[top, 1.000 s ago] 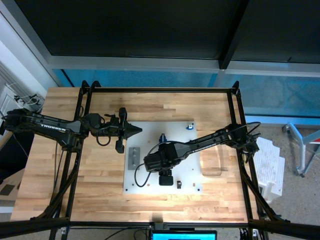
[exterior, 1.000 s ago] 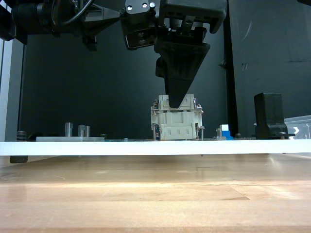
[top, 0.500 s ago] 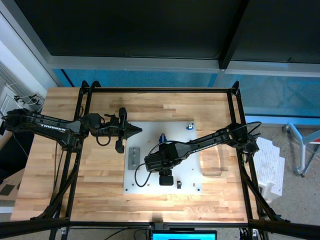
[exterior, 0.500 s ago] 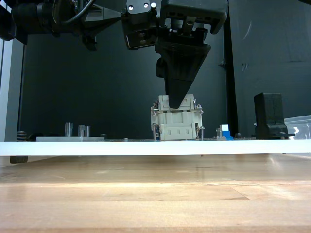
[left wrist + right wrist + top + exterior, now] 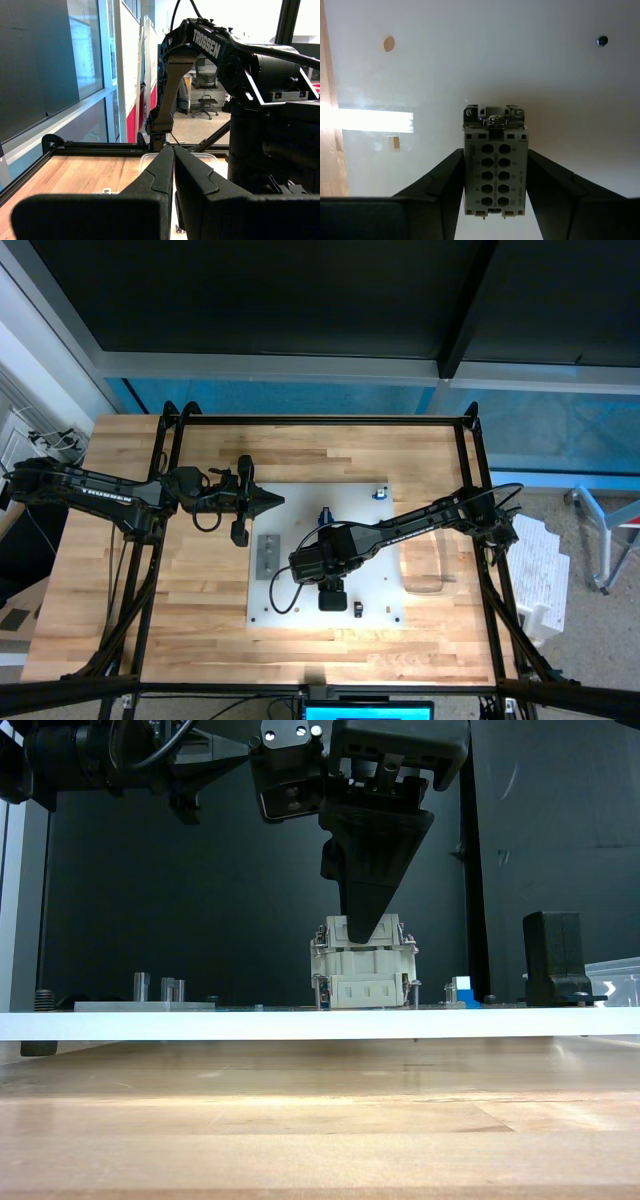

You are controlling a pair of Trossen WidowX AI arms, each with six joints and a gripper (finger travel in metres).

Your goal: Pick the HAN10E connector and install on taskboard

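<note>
The beige-grey HAN10E connector sits between the fingers of my right gripper, which is shut on its two long sides. In the low view the connector rests upright on a matching beige socket on the white taskboard, with the right gripper coming straight down onto it. From above, the right gripper hangs over the middle of the taskboard and hides the connector. My left gripper is shut and empty, held level above the board's far left corner; its fingers are pressed together.
On the board are a grey metal block, a blue knob and a small black part. A clear plastic tray lies to the right of the board. A black block stands right of the socket in the low view.
</note>
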